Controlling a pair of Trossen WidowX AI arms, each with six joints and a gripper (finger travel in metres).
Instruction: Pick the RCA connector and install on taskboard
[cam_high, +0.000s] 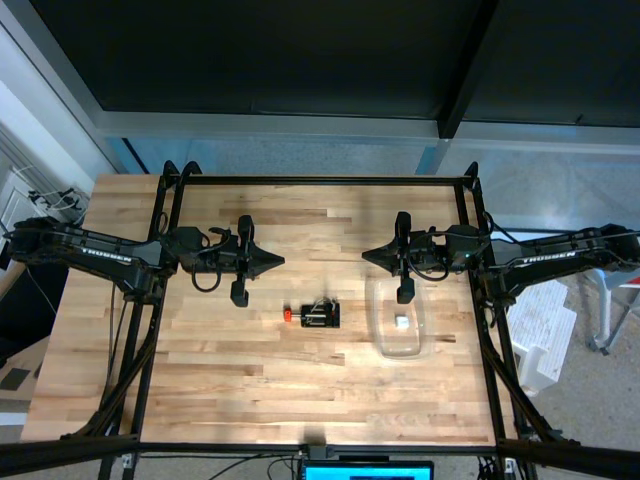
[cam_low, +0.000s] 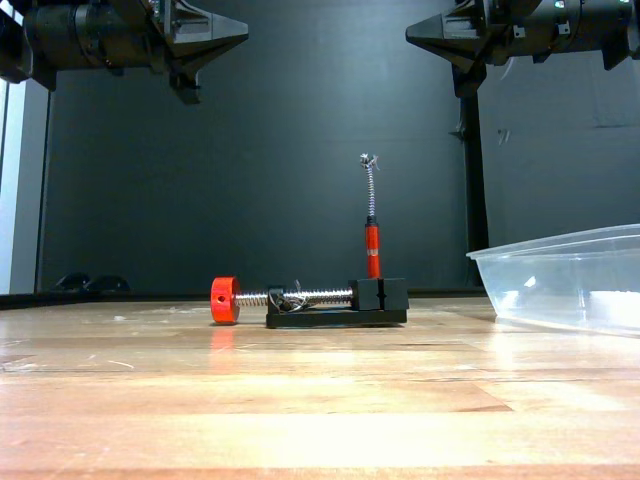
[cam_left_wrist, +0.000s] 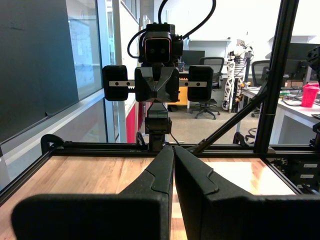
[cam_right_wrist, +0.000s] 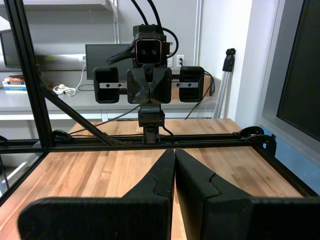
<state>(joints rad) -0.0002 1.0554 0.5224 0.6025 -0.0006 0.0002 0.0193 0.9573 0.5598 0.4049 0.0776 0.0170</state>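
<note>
The left gripper (cam_high: 278, 261) hung clenched and empty, high over the table (cam_high: 200, 380), facing the right gripper (cam_high: 368, 256), which was equally shut and empty. Below and between them sat the taskboard (cam_high: 320, 317). The RCA connector could not be made out anywhere, so picking and installing both seemed left to do

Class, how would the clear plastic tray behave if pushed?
The clear plastic tray looks thin, probably light and flexible. Holding little but a white cube, it likely slides. Both hang shut above the table: left gripper, right gripper.
</note>
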